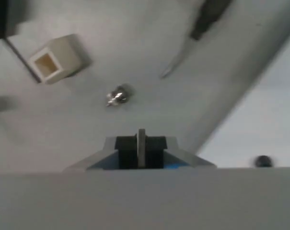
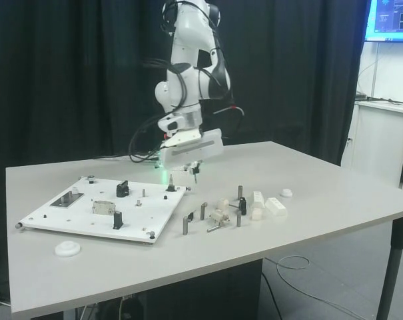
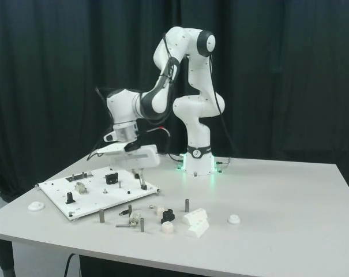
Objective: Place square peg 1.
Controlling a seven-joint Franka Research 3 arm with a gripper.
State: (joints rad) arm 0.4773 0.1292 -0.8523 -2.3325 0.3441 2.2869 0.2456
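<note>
My gripper [image 1: 141,152] is shut on a thin grey square peg [image 1: 141,141] that stands upright between the black fingers. In the first room view the gripper [image 2: 195,171] hangs just above the far right corner of the white board [image 2: 88,217]. The second room view shows the gripper [image 3: 138,172] over the board's [image 3: 93,199] right end. Below the fingers in the wrist view lie a white block with a square hole [image 1: 56,60] and a small metal stud [image 1: 118,95] on the board.
A black-handled pointed tool [image 1: 197,33] lies on the board near its edge. Loose pegs [image 2: 202,212], a black clip [image 2: 242,206] and white blocks [image 2: 266,204] are scattered on the grey table right of the board. White discs [image 2: 66,249] [image 2: 286,193] rest on the table.
</note>
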